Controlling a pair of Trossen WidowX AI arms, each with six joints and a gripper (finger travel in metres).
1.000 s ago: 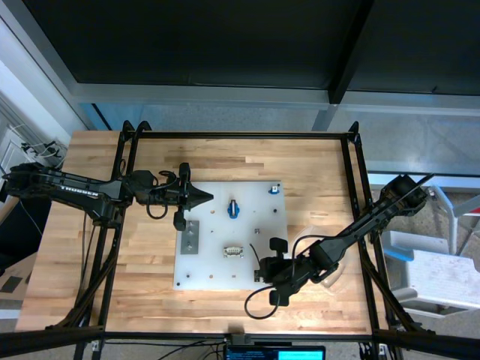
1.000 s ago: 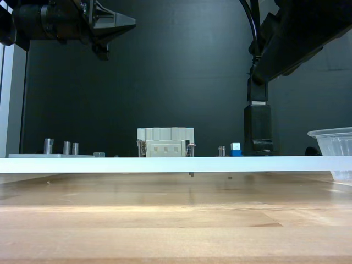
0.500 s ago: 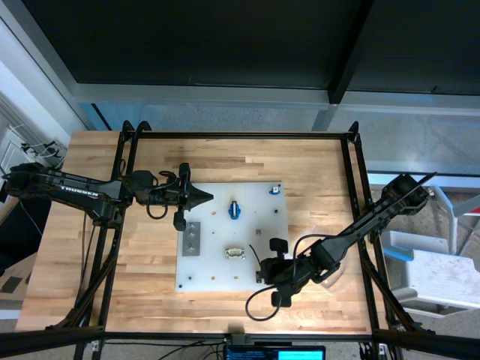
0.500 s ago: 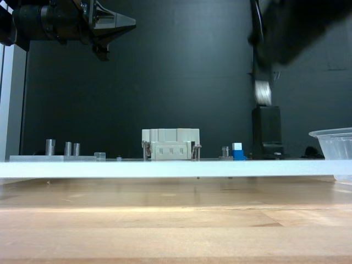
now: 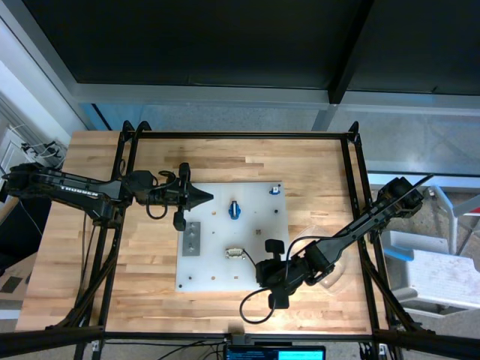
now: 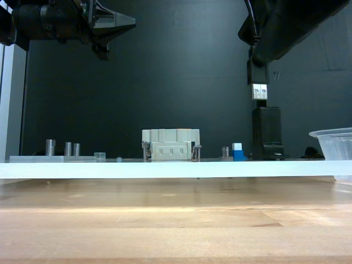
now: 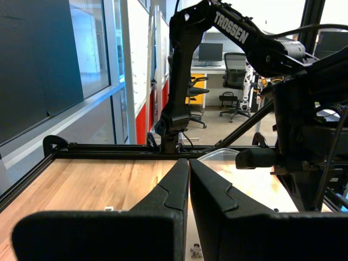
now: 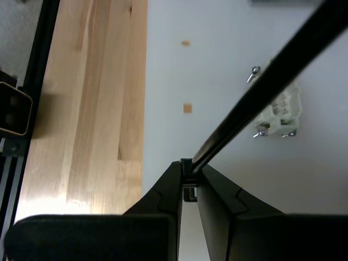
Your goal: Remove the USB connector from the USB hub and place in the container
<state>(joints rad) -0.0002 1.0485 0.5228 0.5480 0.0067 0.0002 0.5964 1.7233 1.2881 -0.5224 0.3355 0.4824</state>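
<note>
Now free of its socket, the USB connector point(image 6: 259, 91) hangs with its bare metal plug pointing down, directly over the upright black USB hub point(image 6: 268, 132) and apart from it, with a sliver of dark background showing between the two. A second ago the plug was seated in the hub; half a second ago it was a blur on its way up. The right gripper point(image 8: 188, 173) holds it, jaws pinching the connector's black body while the thin cable runs off slantwise across the wrist view. Seen from above, this gripper sits over the near right part of the white board point(image 5: 210, 270).

The extraction step looks done, and what remains is the carry. The container point(image 6: 330, 144), a clear plastic dish, waits at the board's right edge, near the hub and on the right arm's own side, so the move should be a short swing outward and a release. The trailing cable may drag or catch on the hub as it goes.

At the board's far left corner the left gripper point(image 5: 206, 197) hovers high above the table point(image 5: 112, 285), jaws pressed together, taking no part.
</note>
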